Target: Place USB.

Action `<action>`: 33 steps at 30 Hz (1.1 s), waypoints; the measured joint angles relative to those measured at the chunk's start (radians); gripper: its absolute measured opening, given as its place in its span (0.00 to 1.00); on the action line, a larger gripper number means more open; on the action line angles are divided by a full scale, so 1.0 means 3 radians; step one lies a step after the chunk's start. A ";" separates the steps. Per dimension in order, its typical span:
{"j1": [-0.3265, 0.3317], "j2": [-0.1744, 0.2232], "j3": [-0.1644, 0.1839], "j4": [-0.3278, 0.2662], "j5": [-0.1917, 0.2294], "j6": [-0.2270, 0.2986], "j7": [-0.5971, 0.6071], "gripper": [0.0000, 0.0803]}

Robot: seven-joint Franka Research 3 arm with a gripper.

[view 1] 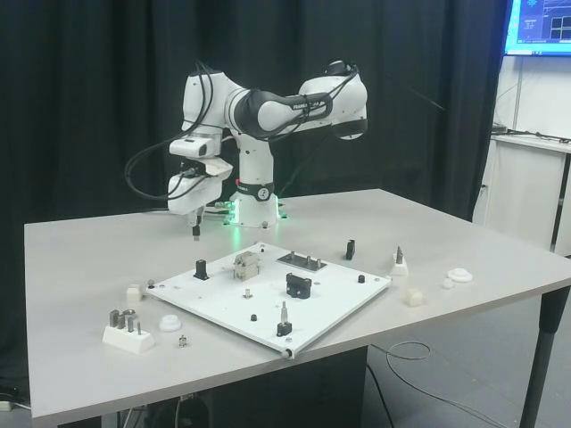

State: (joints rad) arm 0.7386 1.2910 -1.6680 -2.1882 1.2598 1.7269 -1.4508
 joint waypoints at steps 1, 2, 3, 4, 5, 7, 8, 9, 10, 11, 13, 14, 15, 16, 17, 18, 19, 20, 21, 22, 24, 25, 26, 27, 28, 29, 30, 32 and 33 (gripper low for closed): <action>0.0000 0.0000 0.0000 0.0000 0.0000 -0.0003 0.0030 0.08; 0.0000 0.0000 0.0000 0.0000 0.0000 -0.0005 0.0055 0.08; 0.0000 0.0000 0.0000 0.0000 0.0000 -0.0009 0.0083 0.08; 0.0000 0.0000 0.0000 0.0000 0.0000 -0.0013 0.0109 0.08; 0.0000 0.0000 0.0000 0.0000 0.0000 -0.0016 0.0131 0.08; 0.0000 0.0000 0.0000 0.0000 0.0000 -0.0021 0.0198 0.08; 0.0000 0.0000 0.0000 0.0001 0.0000 -0.0023 0.0231 0.08; 0.0000 0.0000 0.0000 0.0002 0.0000 -0.0025 0.0261 0.08; 0.0000 0.0000 0.0000 0.0004 0.0000 -0.0027 0.0289 0.08; 0.0001 0.0000 0.0000 0.0007 0.0000 -0.0031 0.0317 0.08; 0.0004 -0.0001 0.0000 0.0014 0.0000 -0.0040 0.0372 0.08; 0.0007 -0.0001 -0.0001 0.0019 0.0001 -0.0045 0.0399 0.08; 0.0010 -0.0001 -0.0002 0.0024 0.0001 -0.0051 0.0429 0.08; 0.0013 -0.0001 -0.0004 0.0029 0.0001 -0.0056 0.0456 0.08; 0.0016 -0.0001 -0.0005 0.0036 0.0001 -0.0063 0.0485 0.08; 0.0018 -0.0001 -0.0007 0.0043 0.0001 -0.0070 0.0509 0.08; 0.0020 -0.0001 -0.0008 0.0050 0.0001 -0.0075 0.0531 0.08; 0.0022 -0.0001 -0.0009 0.0057 0.0001 -0.0080 0.0551 0.08; 0.0024 -0.0001 -0.0010 0.0063 0.0001 -0.0083 0.0572 0.08; 0.0025 -0.0001 -0.0011 0.0070 0.0001 -0.0086 0.0595 0.08; 0.0028 -0.0001 -0.0014 0.0081 0.0000 -0.0090 0.0657 0.08; 0.0030 -0.0001 -0.0015 0.0086 -0.0001 -0.0092 0.0690 0.08; 0.0031 -0.0001 -0.0017 0.0091 -0.0001 -0.0094 0.0719 0.08; 0.0034 -0.0001 -0.0020 0.0095 -0.0001 -0.0098 0.0757 0.08; 0.0038 -0.0001 -0.0024 0.0099 -0.0001 -0.0101 0.0785 0.08; 0.0042 -0.0001 -0.0029 0.0101 -0.0001 -0.0106 0.0811 0.08; 0.0048 -0.0001 -0.0035 0.0103 -0.0001 -0.0111 0.0835 0.08; 0.0060 -0.0001 -0.0049 0.0106 -0.0001 -0.0130 0.0893 0.08; 0.0068 -0.0001 -0.0057 0.0108 -0.0001 -0.0142 0.0935 0.08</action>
